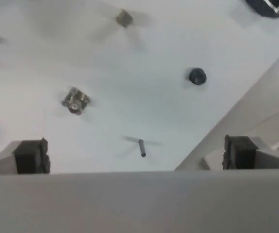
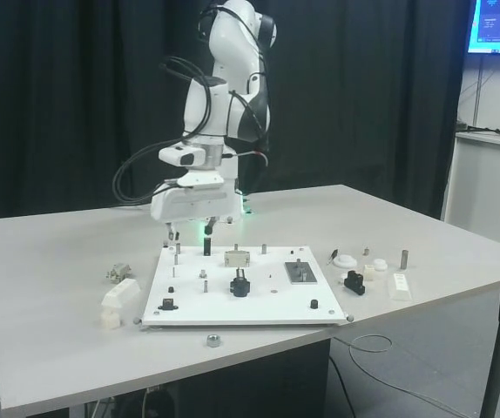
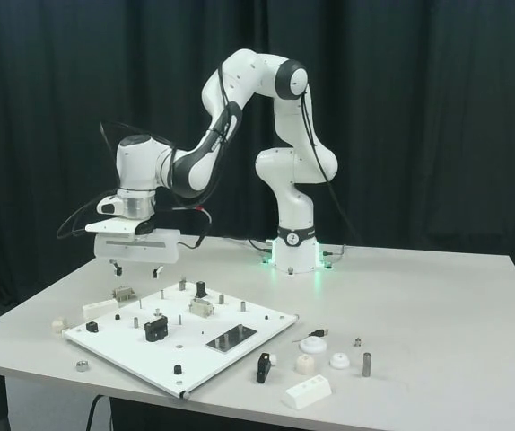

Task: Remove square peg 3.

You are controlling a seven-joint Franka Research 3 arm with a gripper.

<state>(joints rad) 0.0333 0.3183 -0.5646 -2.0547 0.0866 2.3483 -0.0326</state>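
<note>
In the second room view, the white arm [image 3: 240,99] reaches to the left of the frame, and its fingers [image 3: 136,268] hang spread wide apart, holding nothing, above the far left corner of the white board [image 3: 240,314] on the grey worktop [image 3: 419,305]. Which of the small pegs on that board is square peg 3 cannot be told. Loose white parts [image 3: 307,391] lie at lower right.

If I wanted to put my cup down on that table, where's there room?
The table is bare on the far side of the robot base and the loose white parts. It is crowded on the white board and beside it.
</note>
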